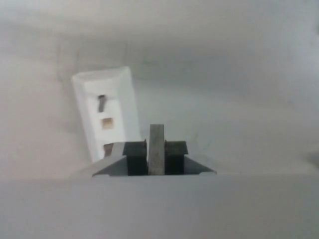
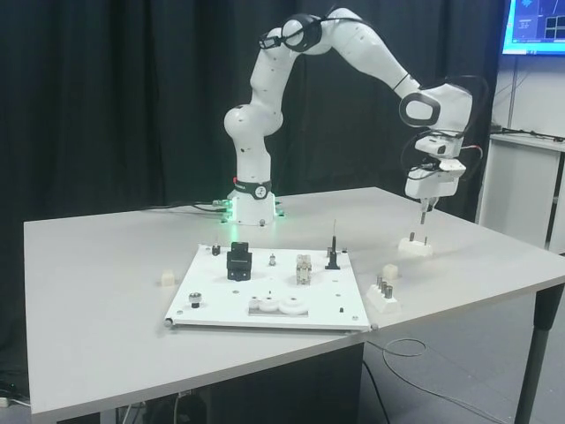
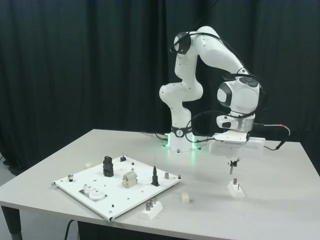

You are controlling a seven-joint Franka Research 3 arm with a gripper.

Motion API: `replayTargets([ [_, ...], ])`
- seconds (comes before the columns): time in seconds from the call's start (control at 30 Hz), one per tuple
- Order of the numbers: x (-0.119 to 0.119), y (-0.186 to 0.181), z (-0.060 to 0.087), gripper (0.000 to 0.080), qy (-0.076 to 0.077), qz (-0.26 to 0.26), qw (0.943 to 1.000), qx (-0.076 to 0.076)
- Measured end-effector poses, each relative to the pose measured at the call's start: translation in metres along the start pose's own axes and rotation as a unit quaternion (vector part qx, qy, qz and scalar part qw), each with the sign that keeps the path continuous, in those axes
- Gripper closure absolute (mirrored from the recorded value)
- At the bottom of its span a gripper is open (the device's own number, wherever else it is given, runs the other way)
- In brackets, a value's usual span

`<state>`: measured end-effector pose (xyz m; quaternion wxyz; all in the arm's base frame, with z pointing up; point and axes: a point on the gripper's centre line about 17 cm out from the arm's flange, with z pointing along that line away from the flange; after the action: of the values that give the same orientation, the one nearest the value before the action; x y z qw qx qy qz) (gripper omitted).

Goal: Insert square peg 2.

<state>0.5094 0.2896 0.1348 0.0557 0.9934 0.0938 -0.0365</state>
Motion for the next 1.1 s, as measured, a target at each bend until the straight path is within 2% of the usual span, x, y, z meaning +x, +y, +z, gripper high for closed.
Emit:
replayTargets([
  [0.4,0.005,0.06,-0.024,0.0732,0.009,0.077,0.9959,-0.047],
  [0.7,0.0,0.113,-0.045,0.0732,0.0,0.1,0.9922,-0.075],
  [0.87,-0.001,0.143,-0.052,0.0732,-0.003,0.116,0.9896,-0.085],
  [1.1,0.0,0.184,-0.059,0.0732,0.0,0.143,0.9857,-0.089],
])
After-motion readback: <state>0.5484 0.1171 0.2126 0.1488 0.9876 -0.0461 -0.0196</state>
